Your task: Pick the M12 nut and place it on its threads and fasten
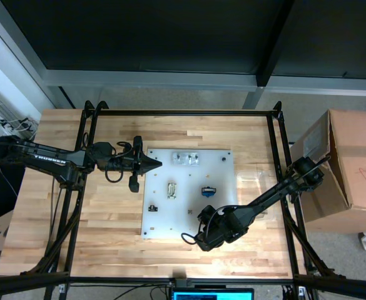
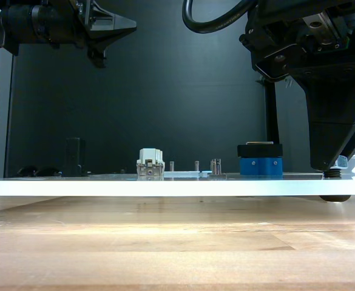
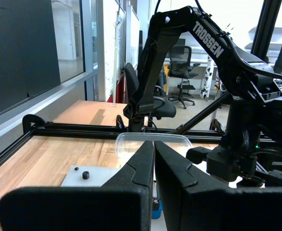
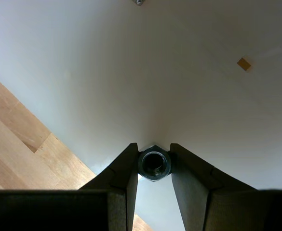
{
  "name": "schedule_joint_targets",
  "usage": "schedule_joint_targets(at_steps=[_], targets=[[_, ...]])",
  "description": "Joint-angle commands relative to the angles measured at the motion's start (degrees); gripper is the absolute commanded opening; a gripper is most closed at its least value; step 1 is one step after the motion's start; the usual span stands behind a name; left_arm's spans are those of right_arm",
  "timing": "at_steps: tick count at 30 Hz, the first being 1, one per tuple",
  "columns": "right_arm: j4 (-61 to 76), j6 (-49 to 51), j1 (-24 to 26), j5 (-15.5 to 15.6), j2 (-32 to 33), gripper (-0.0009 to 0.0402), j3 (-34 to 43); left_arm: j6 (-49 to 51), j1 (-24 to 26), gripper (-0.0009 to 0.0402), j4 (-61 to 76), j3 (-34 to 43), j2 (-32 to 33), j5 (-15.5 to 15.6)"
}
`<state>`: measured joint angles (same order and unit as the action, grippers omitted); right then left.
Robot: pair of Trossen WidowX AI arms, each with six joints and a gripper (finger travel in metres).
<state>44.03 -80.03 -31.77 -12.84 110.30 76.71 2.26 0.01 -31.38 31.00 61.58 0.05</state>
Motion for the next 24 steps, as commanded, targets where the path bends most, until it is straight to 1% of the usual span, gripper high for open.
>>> schedule_joint_targets(at_steps=[1, 10, 15, 20, 24], targets=[[-0.6, 0.6, 0.0, 0.0, -0.1, 0.0031, 0.4, 0.0, 0.0, 0.0, 0.0, 0.0, 0.0, 0.0], [-0.7, 0.6, 0.0, 0.4, -0.1, 0.0141, 0.4, 0.0, 0.0, 0.0, 0.0, 0.0, 0.0, 0.0], [-0.7, 0.9, 0.0, 1.0, -0.4, 0.0193, 0.4, 0.0, 0.0, 0.0, 0.0, 0.0, 0.0, 0.0], [-0.5, 2.2, 0.0, 0.9, -1.4, 0.0228, 0.4, 0.0, 0.0, 0.0, 0.0, 0.0, 0.0, 0.0], [-0.4, 3.0, 0.2, 0.7, -2.3, 0.024, 0.4, 0.0, 0.0, 0.0, 0.0, 0.0, 0.0, 0.0]])
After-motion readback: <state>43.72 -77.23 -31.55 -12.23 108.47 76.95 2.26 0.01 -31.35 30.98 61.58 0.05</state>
